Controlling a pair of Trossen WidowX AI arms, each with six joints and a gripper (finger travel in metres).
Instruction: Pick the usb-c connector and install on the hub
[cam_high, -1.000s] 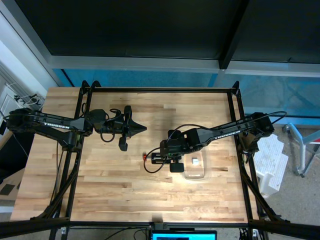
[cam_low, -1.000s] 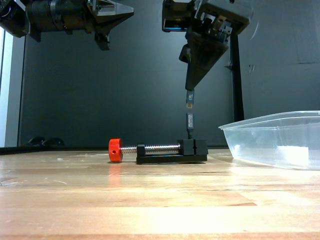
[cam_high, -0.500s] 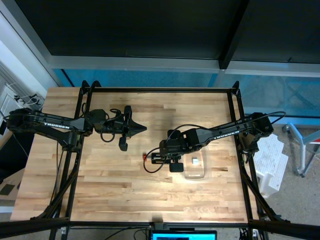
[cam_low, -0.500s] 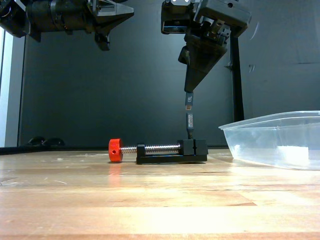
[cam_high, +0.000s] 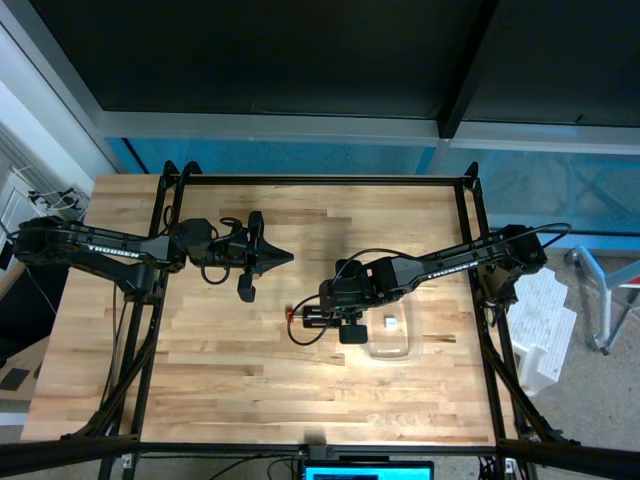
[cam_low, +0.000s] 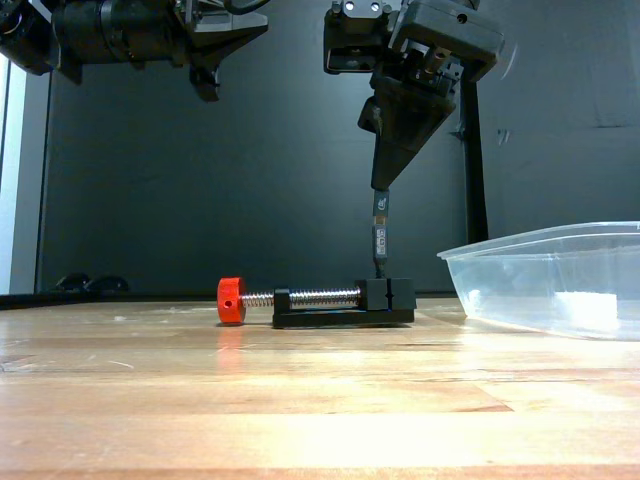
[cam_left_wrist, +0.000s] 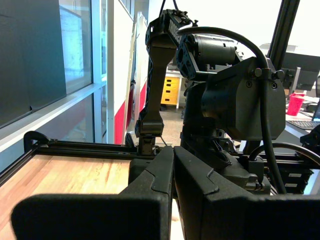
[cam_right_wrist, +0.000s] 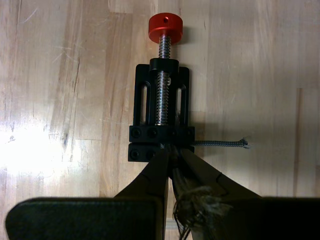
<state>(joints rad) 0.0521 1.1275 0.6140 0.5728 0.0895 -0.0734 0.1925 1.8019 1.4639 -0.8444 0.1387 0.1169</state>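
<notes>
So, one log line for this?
left end effector: shut, aloft left; right end effector: shut on grey usb-c connector, atop dark vise-clamped hub

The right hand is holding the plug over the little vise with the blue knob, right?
No, the knob is red, as the low view shows. The right hand does hold the usb-c connector upright over the vise, its lower end meeting the piece standing in the vise. The left hand hangs high at the left, shut.
</notes>
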